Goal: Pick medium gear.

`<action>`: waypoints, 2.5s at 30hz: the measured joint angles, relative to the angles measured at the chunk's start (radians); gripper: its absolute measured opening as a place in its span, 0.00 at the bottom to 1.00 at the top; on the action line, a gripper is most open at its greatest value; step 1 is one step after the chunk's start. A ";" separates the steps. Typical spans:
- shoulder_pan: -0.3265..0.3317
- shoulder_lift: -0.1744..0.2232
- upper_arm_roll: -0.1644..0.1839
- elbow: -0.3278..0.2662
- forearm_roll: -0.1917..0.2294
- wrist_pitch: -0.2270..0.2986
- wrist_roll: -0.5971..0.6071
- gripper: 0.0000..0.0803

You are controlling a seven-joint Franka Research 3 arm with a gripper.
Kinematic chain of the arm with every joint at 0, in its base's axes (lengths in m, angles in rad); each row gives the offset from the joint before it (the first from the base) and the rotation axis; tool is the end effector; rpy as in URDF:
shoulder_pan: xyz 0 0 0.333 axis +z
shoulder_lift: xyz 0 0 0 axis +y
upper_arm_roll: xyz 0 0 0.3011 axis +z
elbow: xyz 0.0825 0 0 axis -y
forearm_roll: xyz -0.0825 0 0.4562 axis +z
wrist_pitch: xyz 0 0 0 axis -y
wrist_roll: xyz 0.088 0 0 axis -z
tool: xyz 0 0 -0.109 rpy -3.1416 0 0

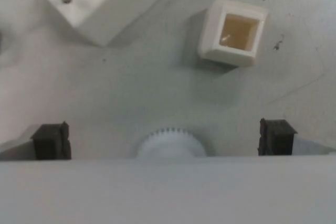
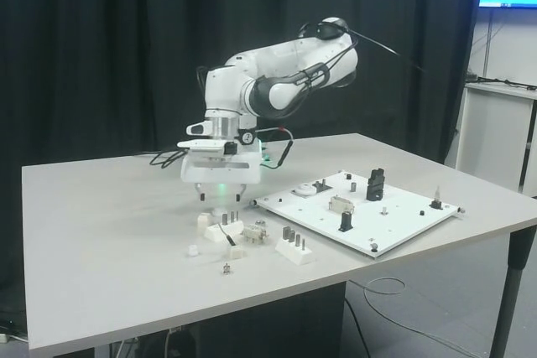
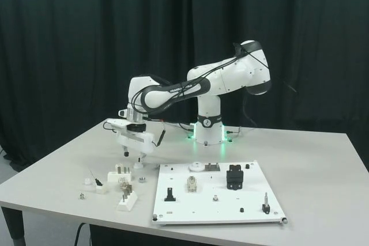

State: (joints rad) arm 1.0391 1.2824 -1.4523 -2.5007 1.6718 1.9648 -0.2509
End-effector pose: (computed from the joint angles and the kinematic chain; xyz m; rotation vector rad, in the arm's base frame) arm 0.3862 -0.3080 0.1817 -2.5049 1.7954 -0.2958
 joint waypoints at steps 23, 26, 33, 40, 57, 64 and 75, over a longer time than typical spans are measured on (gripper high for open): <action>-0.017 0.007 0.038 0.004 0.010 -0.015 -0.036 1.00; -0.017 0.007 0.042 0.004 0.010 -0.015 -0.036 1.00; -0.017 0.008 0.050 0.004 0.012 -0.015 -0.036 1.00; -0.018 0.010 0.057 0.003 0.020 -0.015 -0.036 1.00; -0.028 0.017 0.080 0.003 0.034 -0.013 -0.036 1.00; -0.028 0.018 0.085 0.003 0.035 -0.012 -0.048 1.00; -0.029 0.018 0.086 0.003 0.035 -0.012 -0.058 0.64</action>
State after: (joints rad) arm 1.0101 1.3002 -1.3668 -2.4973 1.7065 1.9524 -0.3090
